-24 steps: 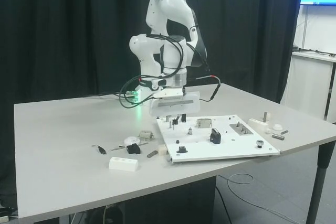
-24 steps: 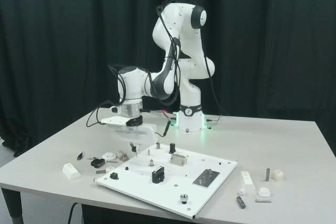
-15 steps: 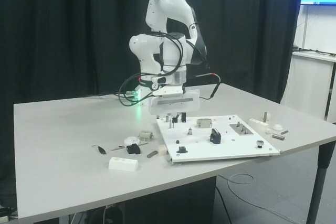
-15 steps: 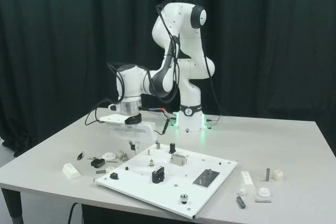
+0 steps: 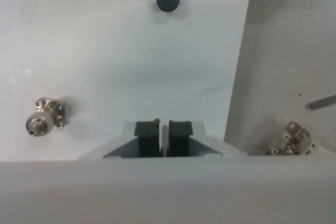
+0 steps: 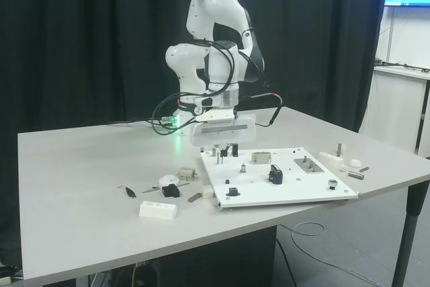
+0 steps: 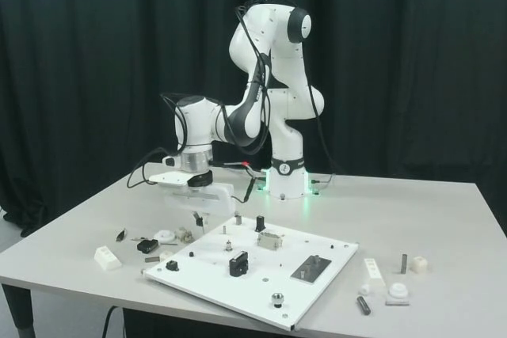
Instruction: Place round peg 1.
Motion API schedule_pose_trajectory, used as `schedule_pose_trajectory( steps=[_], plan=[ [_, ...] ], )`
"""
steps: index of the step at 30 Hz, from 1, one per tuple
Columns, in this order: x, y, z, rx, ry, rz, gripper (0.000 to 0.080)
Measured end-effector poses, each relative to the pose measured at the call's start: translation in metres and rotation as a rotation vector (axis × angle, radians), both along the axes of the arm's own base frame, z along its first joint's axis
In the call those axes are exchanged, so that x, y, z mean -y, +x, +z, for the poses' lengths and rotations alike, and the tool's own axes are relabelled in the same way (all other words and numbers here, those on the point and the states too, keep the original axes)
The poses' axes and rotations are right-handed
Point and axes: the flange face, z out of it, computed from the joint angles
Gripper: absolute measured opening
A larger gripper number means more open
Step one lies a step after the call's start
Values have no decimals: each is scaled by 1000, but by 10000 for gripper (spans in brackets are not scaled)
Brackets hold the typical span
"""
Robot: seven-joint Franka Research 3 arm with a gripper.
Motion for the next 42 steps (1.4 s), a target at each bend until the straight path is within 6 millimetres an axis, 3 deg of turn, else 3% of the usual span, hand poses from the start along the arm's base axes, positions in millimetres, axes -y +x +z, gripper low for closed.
schedule_pose_trajectory(
  steps=[19, 42],
  plan=[
    [14, 11, 3, 24, -42, 17, 34],
    [83, 28, -16, 27, -134, 53, 34]
  ],
)
